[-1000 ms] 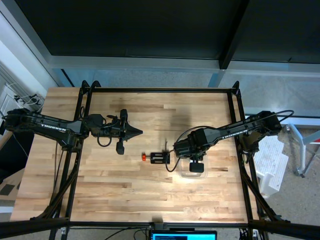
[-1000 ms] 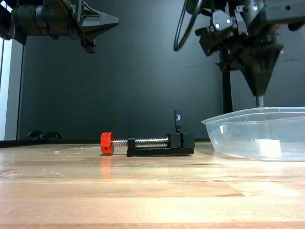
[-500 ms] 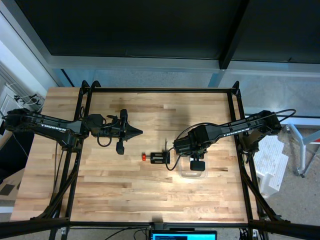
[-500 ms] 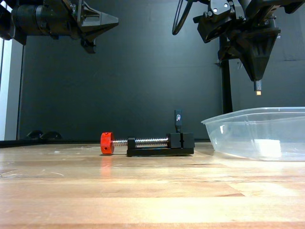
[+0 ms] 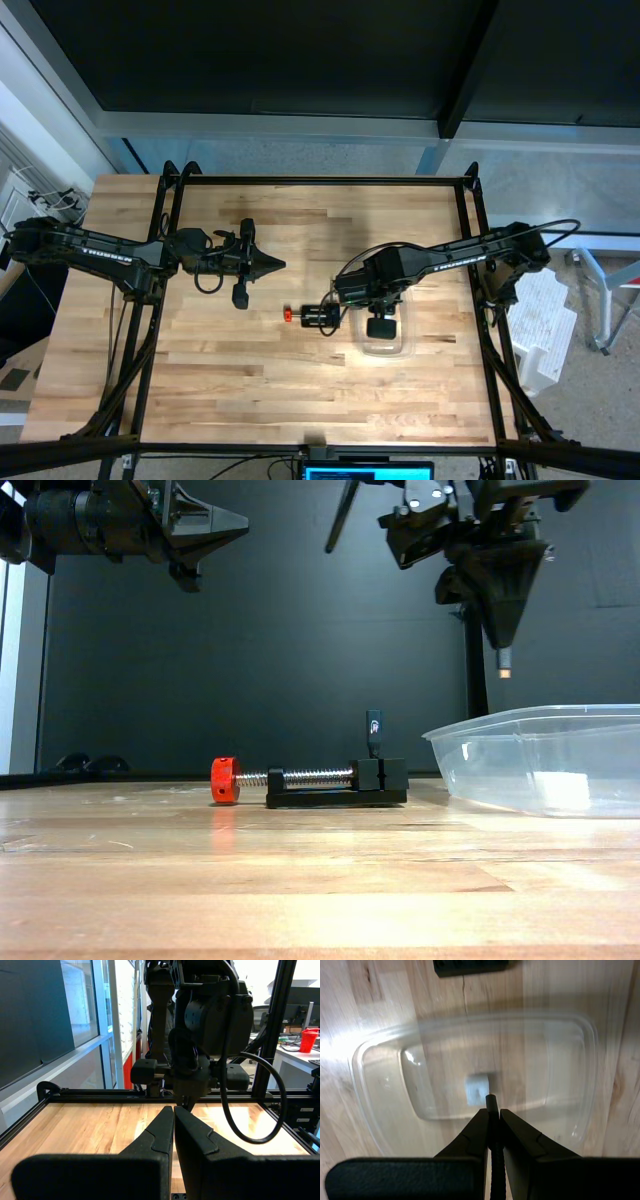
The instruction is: Pick the USB-C connector and install on taskboard
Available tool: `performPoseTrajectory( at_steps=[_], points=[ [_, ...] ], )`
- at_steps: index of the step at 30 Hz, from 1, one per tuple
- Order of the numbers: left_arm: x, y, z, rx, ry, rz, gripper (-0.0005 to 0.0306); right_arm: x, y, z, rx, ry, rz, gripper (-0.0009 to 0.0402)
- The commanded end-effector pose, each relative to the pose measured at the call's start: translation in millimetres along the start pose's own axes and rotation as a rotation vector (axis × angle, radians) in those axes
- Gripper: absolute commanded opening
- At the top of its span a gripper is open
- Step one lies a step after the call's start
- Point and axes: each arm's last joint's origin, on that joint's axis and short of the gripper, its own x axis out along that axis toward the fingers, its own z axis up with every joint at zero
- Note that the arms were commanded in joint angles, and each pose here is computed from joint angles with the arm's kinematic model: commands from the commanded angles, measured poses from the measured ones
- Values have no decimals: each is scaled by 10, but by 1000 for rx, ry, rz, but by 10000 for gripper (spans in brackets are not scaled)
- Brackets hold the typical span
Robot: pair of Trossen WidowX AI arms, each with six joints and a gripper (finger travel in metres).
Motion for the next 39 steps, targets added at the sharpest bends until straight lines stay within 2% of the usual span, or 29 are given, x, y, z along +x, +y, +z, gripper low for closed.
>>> performPoseTrajectory(
  at_steps=[1,17,27,30,39],
  points=[
    [0,1,2,0,-1,0,0,6,19,93,-6,-3,1,0],
    [0,0,2,0,-1,0,0,19,67,520,-30,-12,2,0],
    [0,1,1,0,0,0,0,80,117,708,-53,-21,4,0],
    [0,0,2,0,-1,0,0,72,127,759,-69,-19,-5,0],
    [0,0,1,0,0,0,0,69,153,878,-92,-22,-5,0]
  ],
)
